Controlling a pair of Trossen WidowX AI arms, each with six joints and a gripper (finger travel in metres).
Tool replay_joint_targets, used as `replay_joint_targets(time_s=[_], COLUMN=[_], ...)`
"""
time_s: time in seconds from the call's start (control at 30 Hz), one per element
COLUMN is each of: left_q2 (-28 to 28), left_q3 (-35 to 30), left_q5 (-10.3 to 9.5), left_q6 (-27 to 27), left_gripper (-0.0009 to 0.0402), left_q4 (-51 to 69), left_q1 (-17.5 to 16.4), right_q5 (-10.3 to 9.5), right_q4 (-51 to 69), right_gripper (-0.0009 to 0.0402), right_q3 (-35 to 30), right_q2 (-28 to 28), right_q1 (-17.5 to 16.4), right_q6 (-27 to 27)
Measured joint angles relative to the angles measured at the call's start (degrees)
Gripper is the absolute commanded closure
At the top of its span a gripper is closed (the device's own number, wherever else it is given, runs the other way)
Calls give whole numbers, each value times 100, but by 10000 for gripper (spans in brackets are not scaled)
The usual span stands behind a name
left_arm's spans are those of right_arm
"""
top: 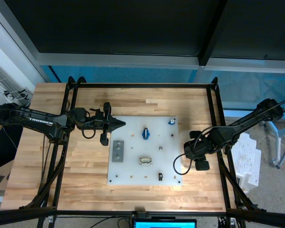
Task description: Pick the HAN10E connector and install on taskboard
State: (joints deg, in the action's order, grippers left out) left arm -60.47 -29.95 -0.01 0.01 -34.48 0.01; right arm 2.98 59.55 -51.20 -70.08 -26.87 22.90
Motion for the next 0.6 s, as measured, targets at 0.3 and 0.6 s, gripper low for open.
replay_joint_targets(time_s=[0.3, 0.6], left_q2=[0, 0], left_q3=[0, 2], left_q5=[-2, 0], left_q6=[0, 0], left_gripper=[392, 392], left_q4=[0, 0], left_q1=[0, 0], right_q5=[-2, 44], right_q4=[402, 549], right_gripper=[381, 381], right_q3=[-398, -940], right_q2=[-33, -616], right_q1=[57, 170], right_q6=[404, 542])
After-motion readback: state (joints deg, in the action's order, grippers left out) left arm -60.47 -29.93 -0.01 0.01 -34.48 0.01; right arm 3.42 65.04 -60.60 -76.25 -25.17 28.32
